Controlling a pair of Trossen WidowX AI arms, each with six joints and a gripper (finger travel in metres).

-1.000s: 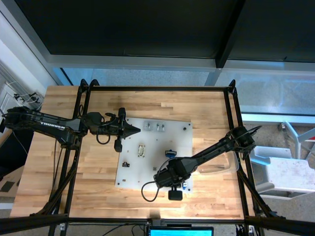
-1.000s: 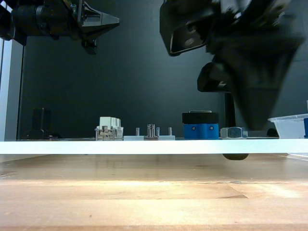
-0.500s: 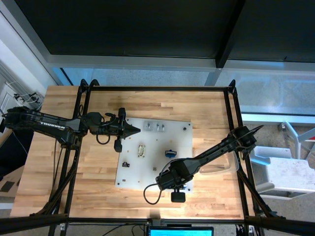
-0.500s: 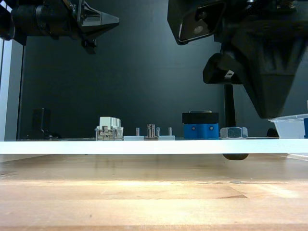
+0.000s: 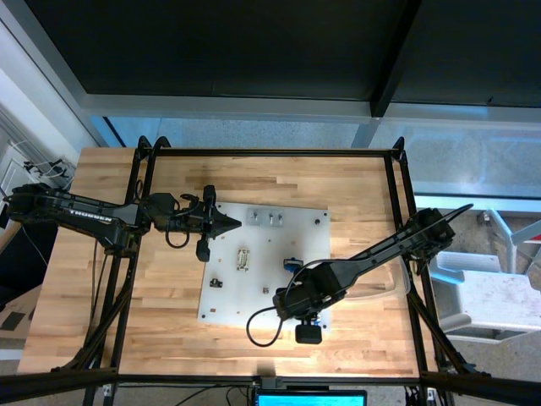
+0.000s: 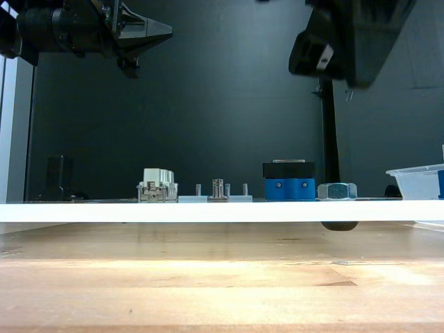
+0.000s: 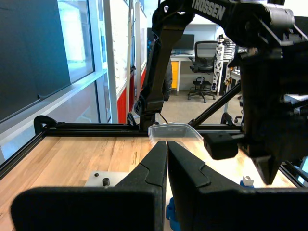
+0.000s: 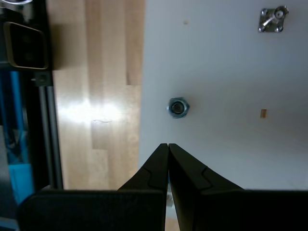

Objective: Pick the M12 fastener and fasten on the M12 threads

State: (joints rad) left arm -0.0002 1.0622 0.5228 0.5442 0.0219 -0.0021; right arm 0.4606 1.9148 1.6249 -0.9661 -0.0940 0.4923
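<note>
While the right tool [image 8: 168, 146] hangs high over the near right part of the white board [image 5: 254, 279], its fingers are pinched tight together and point straight down with nothing between them. So the M12 nut [image 8: 177, 107] isn't in its grip. The little silver hex sits on the board close to the near edge, well below the fingertips and a bit off to one side of them.

In the low view the nut sits right down at board level, just beside the blue fitting [image 6: 288, 187]. In the right wrist view a round core fills its hole, so it looks to be on its stud, run all the way down. The clear tray [image 6: 416, 182] sits off the board's right edge, apart from the nut.

The left tool [image 7: 167, 143] is over by the board's far left edge, up in the air above the worktop [image 5: 127, 296]. Its fingers are clenched too, gripping nothing.
</note>
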